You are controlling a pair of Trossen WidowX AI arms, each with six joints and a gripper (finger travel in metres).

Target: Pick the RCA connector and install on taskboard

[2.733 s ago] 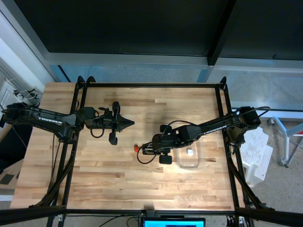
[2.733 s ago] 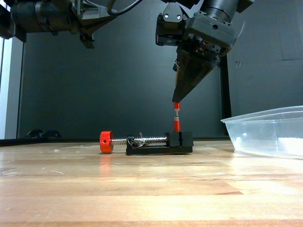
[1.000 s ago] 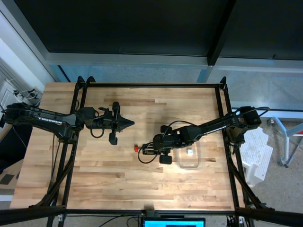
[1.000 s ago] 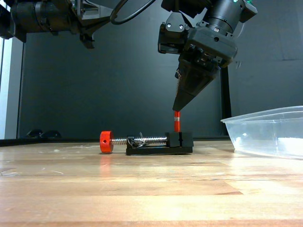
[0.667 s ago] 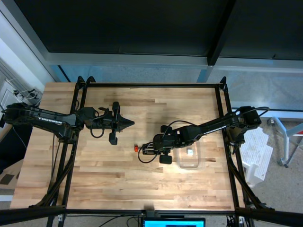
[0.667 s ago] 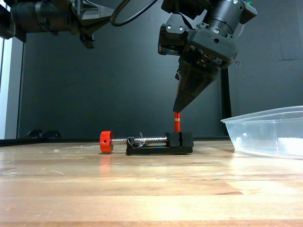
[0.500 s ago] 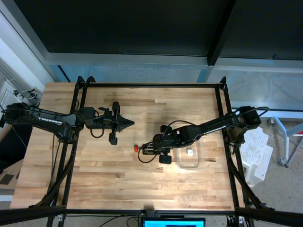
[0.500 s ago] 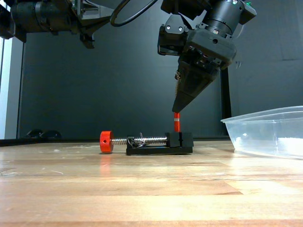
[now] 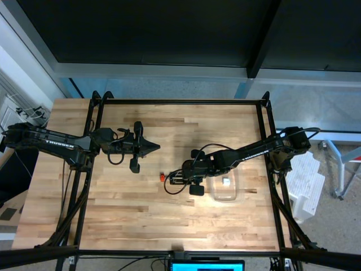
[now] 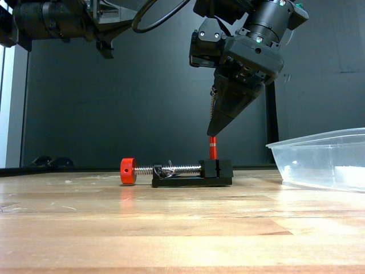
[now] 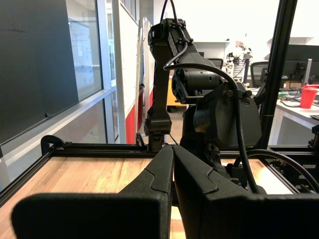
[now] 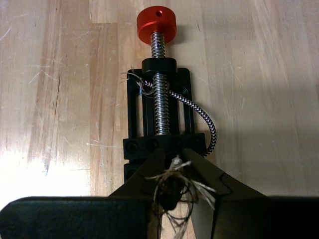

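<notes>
The right gripper [image 10: 213,133] has its jaws pinched nearly together on top of the RCA connector [image 10: 213,147]. The left gripper [image 9: 155,147] has its jaws pressed together on nothing, above the table [image 9: 130,226] at 10 o'clock from the taskboard [image 10: 191,173]. In the high view bare wood lies open from 6 to 9 o'clock of the taskboard, and the clear tray [image 10: 319,149] sits near its 3 o'clock side. From above, the right gripper hides the taskboard's tray-side end. The connector stands upright there, directly under the jaws. Frayed wire [image 12: 175,163] obscures its outline.
</notes>
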